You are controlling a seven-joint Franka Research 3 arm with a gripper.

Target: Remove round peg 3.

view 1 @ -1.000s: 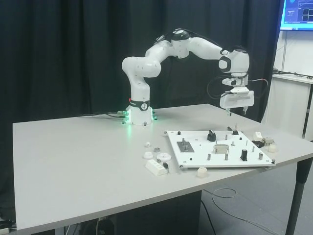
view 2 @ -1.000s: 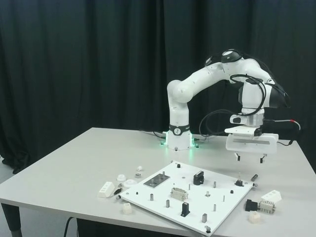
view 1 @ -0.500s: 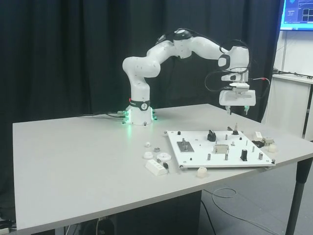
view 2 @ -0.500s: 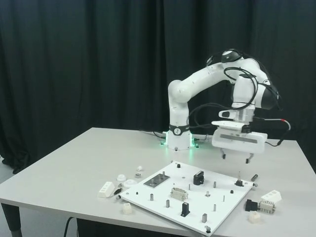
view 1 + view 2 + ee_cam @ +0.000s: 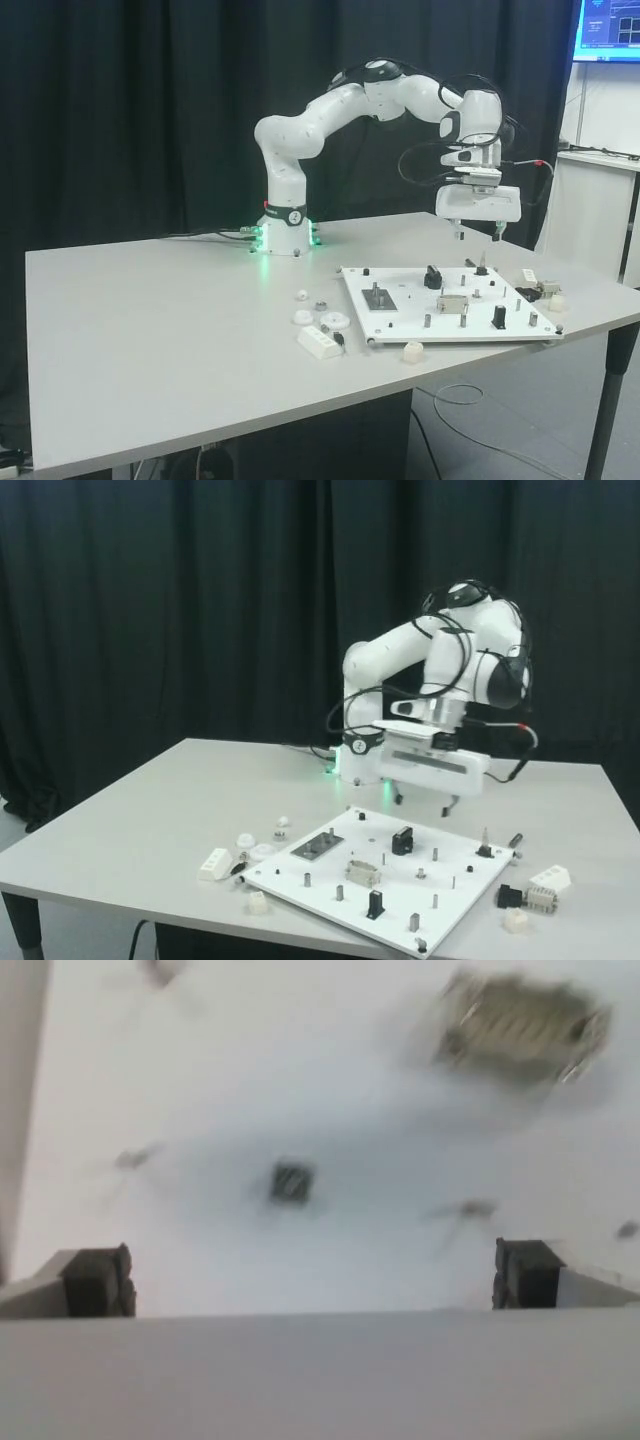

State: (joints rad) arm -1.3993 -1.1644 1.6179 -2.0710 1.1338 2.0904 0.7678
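On the grey table (image 5: pixel 150 320), the white assembly board (image 5: pixel 400 315) serves as the landmark. In the first room view, off the board's left edge lie several small white round parts (image 5: pixel 301 317) and a white rectangular block (image 5: pixel 318 341), with a small white cube (image 5: pixel 411 351) just past the board's near corner. Behind the board and well to its left stands the white arm's base (image 5: pixel 285 225), lit green at its foot. On the board itself there is a grey plate with a post (image 5: pixel 377 297) toward the left, a black clip (image 5: pixel 433 276) near the far edge, a metal connector (image 5: pixel 453 304) around the middle, and a black upright piece (image 5: pixel 498 316) nearer the front right. Several thin upright pegs (image 5: pixel 463 321) stand scattered across the board; which of them is round peg 3 cannot be told from these views.

The gripper (image 5: pixel 477 232) hangs above the board's far edge, clear of everything on it, its two fingers spread wide with nothing between them. In the wrist view the dark fingertips (image 5: pixel 97 1282) sit far apart over the white board surface, with a small square socket (image 5: pixel 291 1182) and the metal connector (image 5: pixel 520 1026) below them.

Off the board's right side lie more white and black connector pieces (image 5: pixel 540 288).
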